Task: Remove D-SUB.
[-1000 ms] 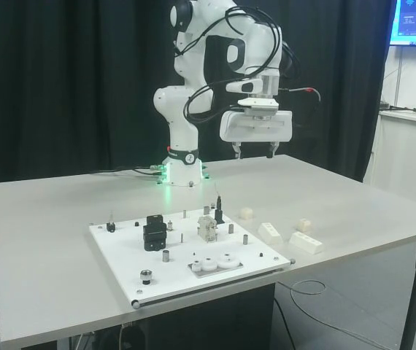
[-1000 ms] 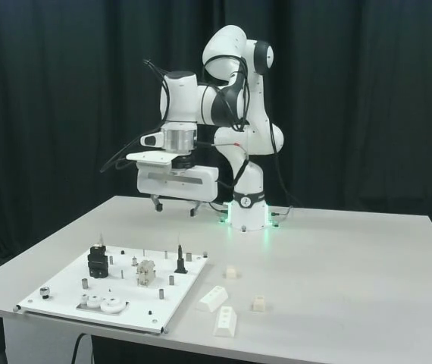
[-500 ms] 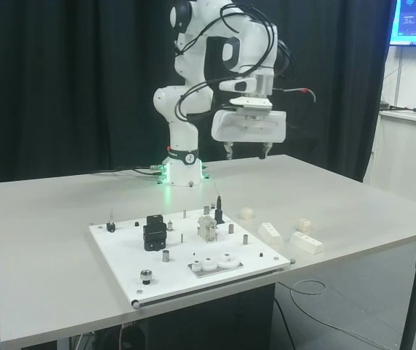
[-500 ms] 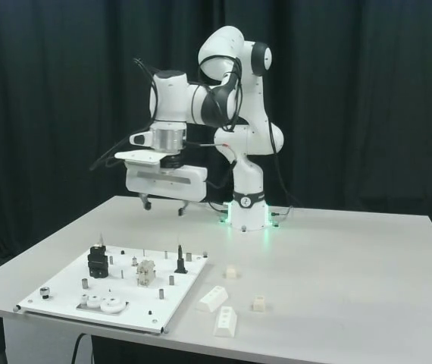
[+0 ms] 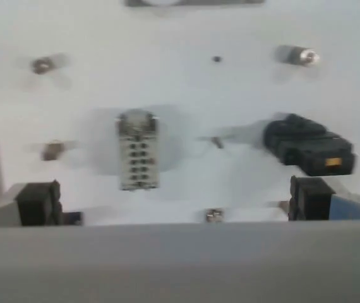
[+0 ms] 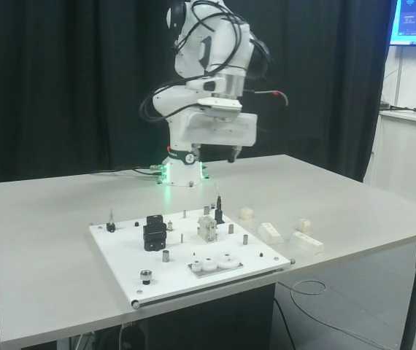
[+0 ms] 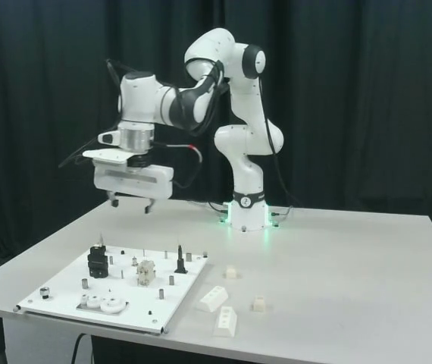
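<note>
White board carries the D-SUB plugged upright mid-board; gripper hangs high above it, fingers spread, empty, positioned to descend

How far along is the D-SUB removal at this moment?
Nothing looks done: the D-SUB connector sits on the white board, untouched. In hand: the gripper is open and empty, high above the board's far side; the wrist view has the connector between its fingertips. Left: descend, grasp it and pull it off.
</note>
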